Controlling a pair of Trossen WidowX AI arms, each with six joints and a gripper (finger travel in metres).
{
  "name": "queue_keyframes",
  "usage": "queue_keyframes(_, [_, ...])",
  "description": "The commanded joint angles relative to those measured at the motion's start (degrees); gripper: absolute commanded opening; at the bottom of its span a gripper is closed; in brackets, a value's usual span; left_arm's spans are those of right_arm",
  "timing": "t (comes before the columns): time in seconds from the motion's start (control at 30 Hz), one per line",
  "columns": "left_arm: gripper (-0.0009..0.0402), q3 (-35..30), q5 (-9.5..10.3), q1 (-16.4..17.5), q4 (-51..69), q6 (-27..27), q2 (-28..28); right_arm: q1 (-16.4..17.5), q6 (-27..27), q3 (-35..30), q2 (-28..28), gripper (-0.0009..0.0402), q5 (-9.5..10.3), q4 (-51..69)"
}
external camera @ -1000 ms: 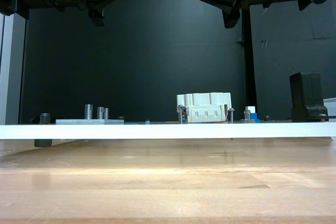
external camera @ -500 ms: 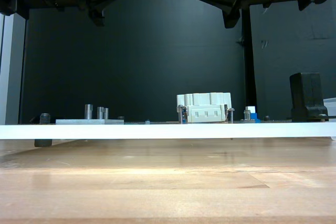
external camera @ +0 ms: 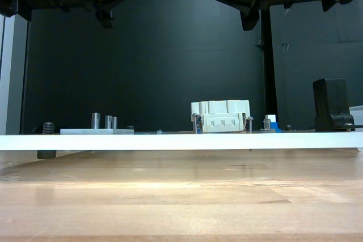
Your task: Pick the 16mm bar and install on taskboard
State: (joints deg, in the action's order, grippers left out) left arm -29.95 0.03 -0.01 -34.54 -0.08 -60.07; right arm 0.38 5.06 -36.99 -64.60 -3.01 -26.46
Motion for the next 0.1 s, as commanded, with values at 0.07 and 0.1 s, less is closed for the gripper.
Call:
queue_keyframes(0.07, [0.0, 0.0, -0.02, 0.0, 0.0, 0.0, 0.0, 0.0, 0.0, 0.0, 0.0, 0.0, -0.02, 0.0])
queue_keyframes(0.1, [0.0, 0.0, -0.02, 0.0, 0.0, 0.0, 0.0, 0.0, 0.0, 0.0, 0.0, 0.0, 0.0, 0.0])
